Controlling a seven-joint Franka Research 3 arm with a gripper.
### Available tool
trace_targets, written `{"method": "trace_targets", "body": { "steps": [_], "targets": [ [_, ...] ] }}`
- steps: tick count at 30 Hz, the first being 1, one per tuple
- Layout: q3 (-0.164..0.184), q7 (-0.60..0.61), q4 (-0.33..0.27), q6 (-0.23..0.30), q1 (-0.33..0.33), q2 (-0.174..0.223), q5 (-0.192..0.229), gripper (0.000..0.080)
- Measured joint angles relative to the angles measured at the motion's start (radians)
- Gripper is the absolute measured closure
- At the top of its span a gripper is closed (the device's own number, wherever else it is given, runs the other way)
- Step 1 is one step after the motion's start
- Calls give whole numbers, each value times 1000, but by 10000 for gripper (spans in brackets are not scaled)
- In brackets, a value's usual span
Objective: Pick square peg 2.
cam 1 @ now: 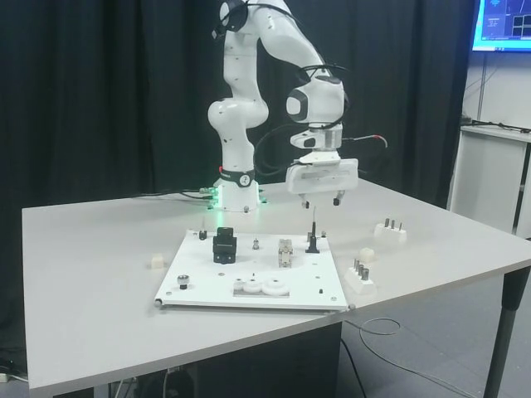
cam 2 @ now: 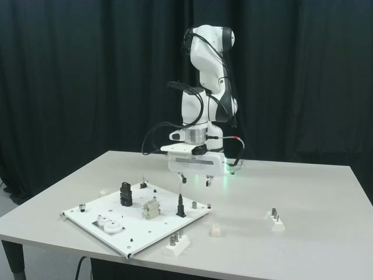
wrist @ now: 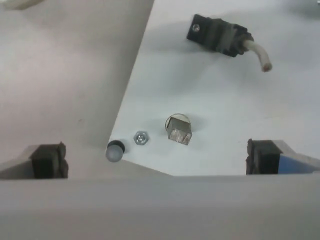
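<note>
While the gripper hangs in the air with nothing in it, I read its jaws as spread wide: the two black pads sit far apart in the wrist view, with bare board between them. I take that as readiness to come down around something.

My target, as far as I can judge, is the small square metal peg standing upright on the white board, near the board's corner that faces the arm's base. From the second room view the peg sits almost straight under the gripper, though well below it, so the arm looks lined up for a vertical drop.

Just beside the peg lie a nut and, at the very corner, a round stud. A black plug with a short cable stands further in on the board. I'd want the jaws to straddle the peg's flat sides and stay clear of the nut.
</note>
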Motion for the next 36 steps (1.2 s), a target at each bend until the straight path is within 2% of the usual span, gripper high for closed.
{"method": "trace_targets", "body": {
  "steps": [5, 14, 25, 36],
  "targets": [
    [6, -43, 4, -11, 3, -13, 0, 3],
    [47, -60, 29, -36, 20, -35, 0, 3],
    [137, -122, 86, -69, 33, -31, 0, 3],
    [225, -122, 146, -90, 33, 7, -8, 3]
  ]
}}
